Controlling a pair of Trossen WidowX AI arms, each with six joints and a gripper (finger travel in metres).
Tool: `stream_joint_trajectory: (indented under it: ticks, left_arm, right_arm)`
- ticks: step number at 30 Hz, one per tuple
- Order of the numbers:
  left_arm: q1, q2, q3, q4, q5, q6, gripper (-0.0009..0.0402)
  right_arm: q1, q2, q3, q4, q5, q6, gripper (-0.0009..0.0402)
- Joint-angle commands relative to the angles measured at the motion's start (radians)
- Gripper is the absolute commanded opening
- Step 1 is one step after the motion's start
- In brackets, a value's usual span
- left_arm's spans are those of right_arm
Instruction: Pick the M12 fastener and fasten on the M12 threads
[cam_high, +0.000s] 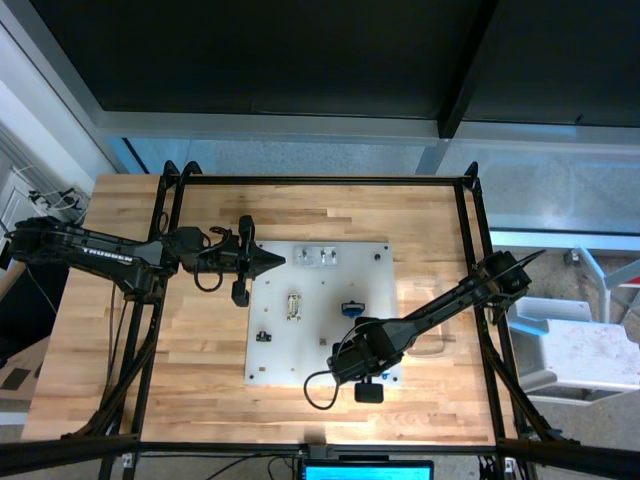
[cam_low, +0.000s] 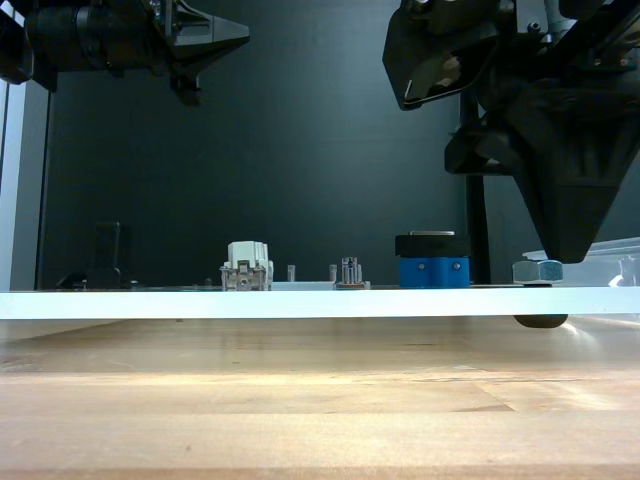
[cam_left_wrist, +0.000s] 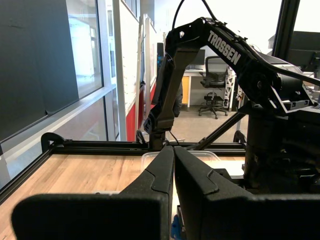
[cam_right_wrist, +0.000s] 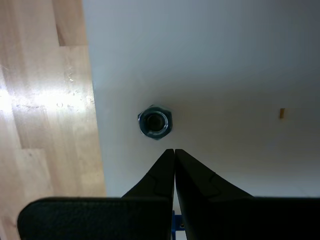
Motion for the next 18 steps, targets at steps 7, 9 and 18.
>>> stream_joint_trajectory:
  ticks: [7, 9, 18]
  left_arm:
    - [0.0, 0.0, 0.0, 0.0, 0.0, 0.0, 0.0]
    - [0.0, 0.0, 0.0, 0.0, 0.0, 0.0, 0.0]
    - [0.0, 0.0, 0.0, 0.0, 0.0, 0.0, 0.0]
  right_arm:
    - [-0.004, 0.01, 0.0, 0.023, 0.051, -0.011, 0.0]
    - [-0.005, 0.015, 0.0, 0.029, 0.051, -0.019, 0.0]
    - [-0.005, 0.019, 0.0, 0.044, 0.022, -0.026, 0.0]
